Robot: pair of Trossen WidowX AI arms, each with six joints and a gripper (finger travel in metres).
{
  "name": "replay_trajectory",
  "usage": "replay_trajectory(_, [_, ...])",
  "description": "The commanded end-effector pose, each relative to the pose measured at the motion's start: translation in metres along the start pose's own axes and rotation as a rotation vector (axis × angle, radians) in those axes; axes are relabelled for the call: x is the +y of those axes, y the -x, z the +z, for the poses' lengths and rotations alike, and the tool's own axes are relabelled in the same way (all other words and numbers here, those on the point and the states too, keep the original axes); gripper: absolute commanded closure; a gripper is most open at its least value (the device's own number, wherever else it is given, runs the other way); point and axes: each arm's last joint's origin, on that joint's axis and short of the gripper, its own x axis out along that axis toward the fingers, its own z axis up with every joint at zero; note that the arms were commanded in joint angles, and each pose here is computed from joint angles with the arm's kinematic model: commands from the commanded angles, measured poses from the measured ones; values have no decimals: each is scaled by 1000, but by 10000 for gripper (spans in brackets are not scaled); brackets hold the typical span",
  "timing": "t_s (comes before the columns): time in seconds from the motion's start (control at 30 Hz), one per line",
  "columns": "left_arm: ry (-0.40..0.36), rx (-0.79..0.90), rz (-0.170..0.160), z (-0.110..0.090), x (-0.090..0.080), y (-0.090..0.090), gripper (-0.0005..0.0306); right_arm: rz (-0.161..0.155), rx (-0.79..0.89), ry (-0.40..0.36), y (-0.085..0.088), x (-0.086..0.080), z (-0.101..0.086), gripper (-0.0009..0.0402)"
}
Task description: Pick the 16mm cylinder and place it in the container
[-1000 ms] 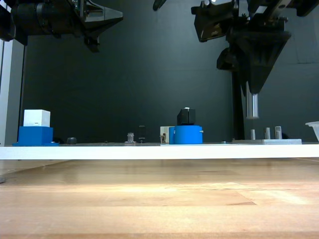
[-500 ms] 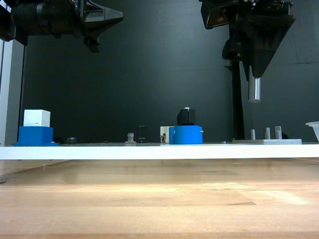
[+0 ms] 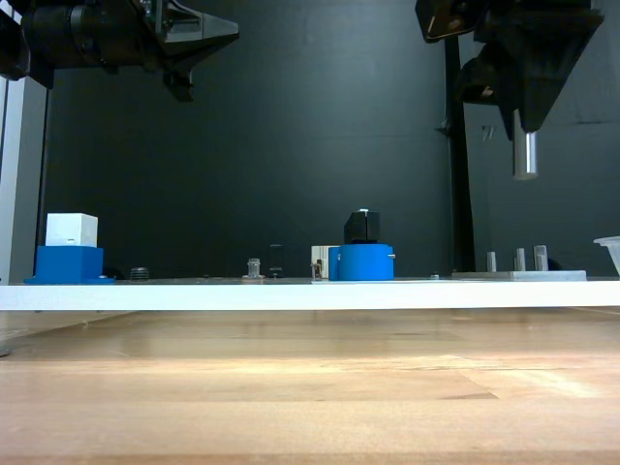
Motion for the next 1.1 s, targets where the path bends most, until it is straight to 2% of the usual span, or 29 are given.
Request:
replay_trajectory(0.03, [0,0,0,0,0,0,300,0,4,-8,2,-1,-7,370])
replay_trajectory(0.63, [0,0,0,0,0,0,300,10,23,-111,-6,-4,-57,370])
replay_trajectory(1.1, [0,0,0,0,0,0,300,50,10,-161,-1,3,-95,370])
